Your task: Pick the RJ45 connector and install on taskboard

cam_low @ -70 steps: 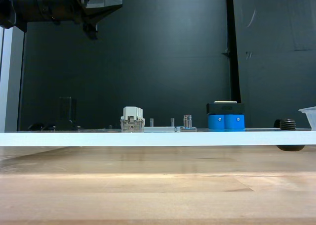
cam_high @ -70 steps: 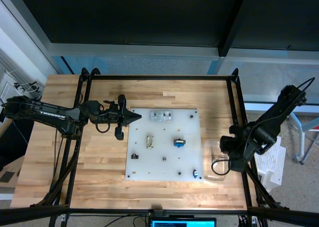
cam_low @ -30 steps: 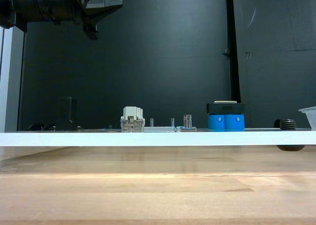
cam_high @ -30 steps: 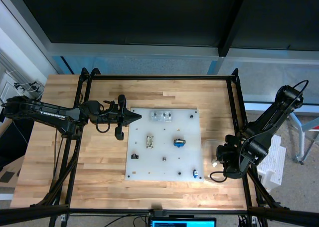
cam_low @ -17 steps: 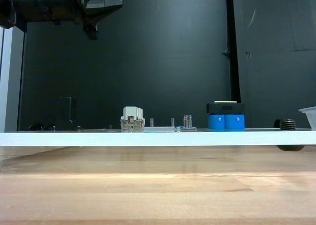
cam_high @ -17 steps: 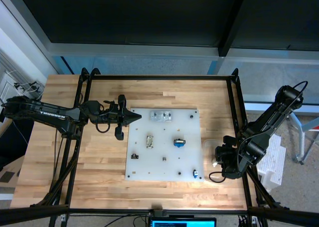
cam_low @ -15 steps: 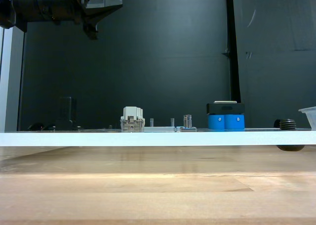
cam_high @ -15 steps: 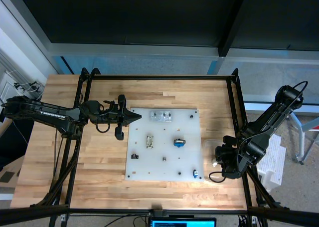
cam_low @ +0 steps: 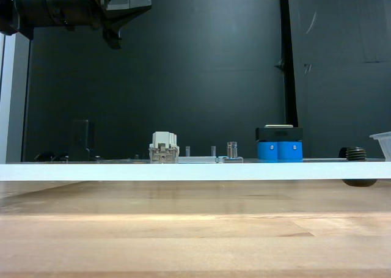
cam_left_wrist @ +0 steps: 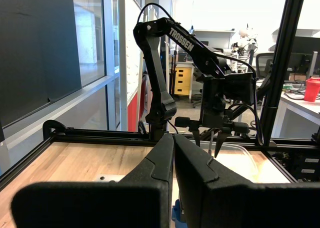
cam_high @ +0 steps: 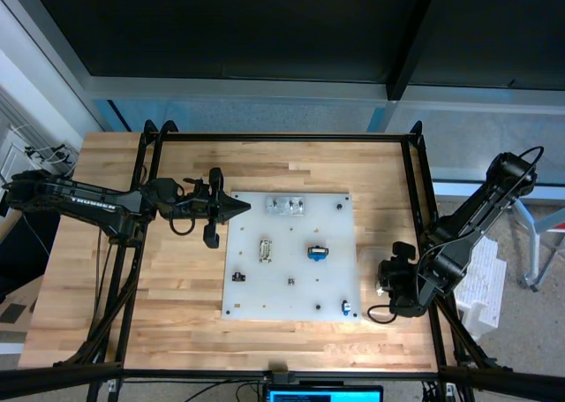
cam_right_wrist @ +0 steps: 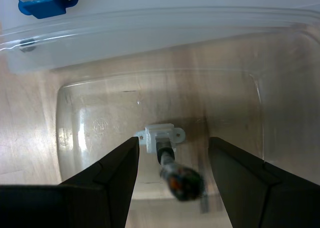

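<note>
Right gripper [cam_right_wrist: 172, 142] wide open above clear tray [cam_right_wrist: 90, 118], just right of board [cam_high: 265, 287]. Plug [cam_right_wrist: 160, 135] lies on tray floor between fingers, not gripped. Advice: descend straight, centre on white body, clear tray walls, pinch firmly. Left gripper [cam_high: 238, 206] closed, parked high over board's left edge.

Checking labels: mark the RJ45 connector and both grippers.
RJ45 connector [cam_right_wrist: 160, 135]: right wrist view, pale body.
right gripper [cam_right_wrist: 172, 144]: right wrist view, between open fingertips straddling it.
left gripper [cam_high: 244, 208]: high view, shut tip above taskboard [cam_high: 265, 305] edge.
</note>
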Available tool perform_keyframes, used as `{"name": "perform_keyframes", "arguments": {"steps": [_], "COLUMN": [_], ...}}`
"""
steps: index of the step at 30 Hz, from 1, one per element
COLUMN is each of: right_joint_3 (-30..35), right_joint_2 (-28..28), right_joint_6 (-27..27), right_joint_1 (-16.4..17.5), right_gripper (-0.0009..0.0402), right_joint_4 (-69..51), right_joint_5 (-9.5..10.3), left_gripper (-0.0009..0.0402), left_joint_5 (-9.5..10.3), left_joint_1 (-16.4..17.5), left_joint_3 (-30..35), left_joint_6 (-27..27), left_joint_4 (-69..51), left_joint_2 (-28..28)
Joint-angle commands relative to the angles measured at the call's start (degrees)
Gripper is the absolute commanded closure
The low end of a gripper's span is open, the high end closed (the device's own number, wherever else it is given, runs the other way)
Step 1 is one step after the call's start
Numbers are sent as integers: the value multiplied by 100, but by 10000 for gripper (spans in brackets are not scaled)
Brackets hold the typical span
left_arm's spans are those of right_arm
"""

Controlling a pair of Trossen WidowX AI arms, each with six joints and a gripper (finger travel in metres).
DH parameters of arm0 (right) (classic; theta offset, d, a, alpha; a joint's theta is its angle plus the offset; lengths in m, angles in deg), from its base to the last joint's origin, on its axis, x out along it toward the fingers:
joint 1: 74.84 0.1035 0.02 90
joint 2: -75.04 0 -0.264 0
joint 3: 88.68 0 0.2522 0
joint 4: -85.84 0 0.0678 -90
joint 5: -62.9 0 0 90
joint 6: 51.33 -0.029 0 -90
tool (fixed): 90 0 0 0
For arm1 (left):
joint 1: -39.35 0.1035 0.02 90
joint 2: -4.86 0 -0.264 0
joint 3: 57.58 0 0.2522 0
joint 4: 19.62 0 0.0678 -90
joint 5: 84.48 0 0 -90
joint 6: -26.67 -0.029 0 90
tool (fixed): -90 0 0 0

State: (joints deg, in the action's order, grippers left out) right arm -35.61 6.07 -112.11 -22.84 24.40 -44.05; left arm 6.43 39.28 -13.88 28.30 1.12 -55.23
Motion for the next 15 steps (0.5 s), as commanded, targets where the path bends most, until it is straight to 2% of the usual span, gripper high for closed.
{"name": "perform_keyframes", "arguments": {"steps": [1, 15], "right_joint_3": [-9, -7], "right_joint_2": [-2, -2], "right_joint_6": [2, 17], "right_joint_1": [0, 4], "right_gripper": [202, 284], "right_joint_4": [0, 11], "right_joint_5": [0, 55], "left_gripper": [393, 393], "left_joint_5": [-2, -2], "left_joint_1": [0, 0], "left_joint_3": [2, 2], "left_joint_6": [0, 0], "left_joint_4": [2, 2], "left_joint_2": [0, -2]}}
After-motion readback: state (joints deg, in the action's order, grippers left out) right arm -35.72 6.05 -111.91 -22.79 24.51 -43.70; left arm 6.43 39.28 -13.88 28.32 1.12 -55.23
